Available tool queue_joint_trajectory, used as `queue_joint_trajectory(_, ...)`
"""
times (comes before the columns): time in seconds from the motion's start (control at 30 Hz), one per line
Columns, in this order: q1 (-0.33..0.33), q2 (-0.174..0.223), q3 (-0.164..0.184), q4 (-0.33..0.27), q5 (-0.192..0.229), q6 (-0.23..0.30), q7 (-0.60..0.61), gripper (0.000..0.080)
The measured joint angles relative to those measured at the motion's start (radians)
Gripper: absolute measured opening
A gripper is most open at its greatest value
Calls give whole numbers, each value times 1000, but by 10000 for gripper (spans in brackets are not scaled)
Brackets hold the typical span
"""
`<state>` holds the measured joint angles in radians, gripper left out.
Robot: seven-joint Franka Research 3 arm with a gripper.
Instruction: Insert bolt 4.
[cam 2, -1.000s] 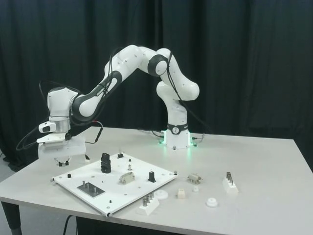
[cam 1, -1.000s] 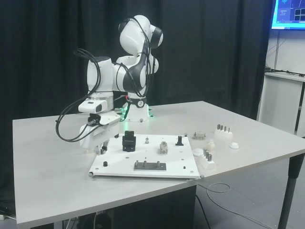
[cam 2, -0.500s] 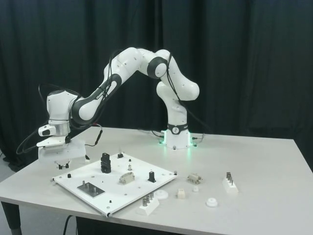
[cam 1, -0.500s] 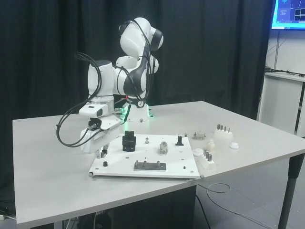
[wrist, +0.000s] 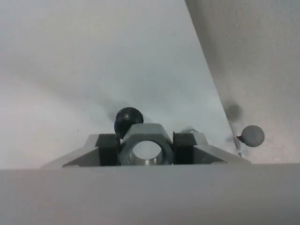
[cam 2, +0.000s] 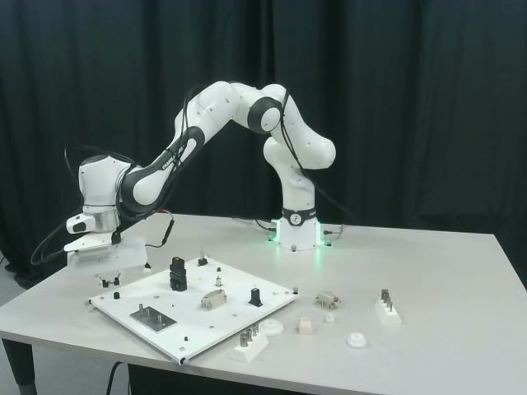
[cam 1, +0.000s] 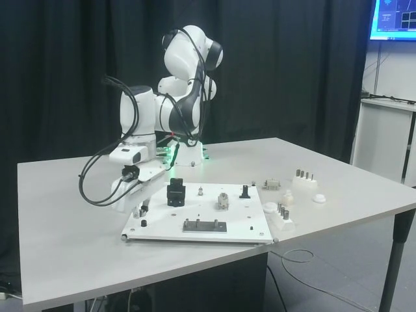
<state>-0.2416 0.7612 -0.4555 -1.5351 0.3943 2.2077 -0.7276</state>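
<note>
Two black pads [wrist: 108, 149] of the end effector [wrist: 146, 151] press against the flat sides of a grey hexagonal bolt head, so we see bolt 4 [wrist: 146, 149] gripped between them, its hollow end facing the wrist camera. We see the end effector [cam 1: 140, 209] hanging low above the corner of the white board [cam 1: 234, 224] that lies farthest from the white peg holders, with the board's edge running just past it and bare grey worktop [wrist: 262, 56] beyond. Directly below the held bolt, a small black knob [wrist: 128, 118] stands on the board, and a grey knob [wrist: 252, 135] sits off to one side at the board's edge. From the second room view, the end effector [cam 2: 108, 279] hovers over the board [cam 2: 239, 317], apart from the black block [cam 2: 177, 274] standing farther in.
</note>
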Motion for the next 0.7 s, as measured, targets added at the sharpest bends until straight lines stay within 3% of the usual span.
queue_joint_trajectory(0.7,0,27,1,0,12,-10,0,237)
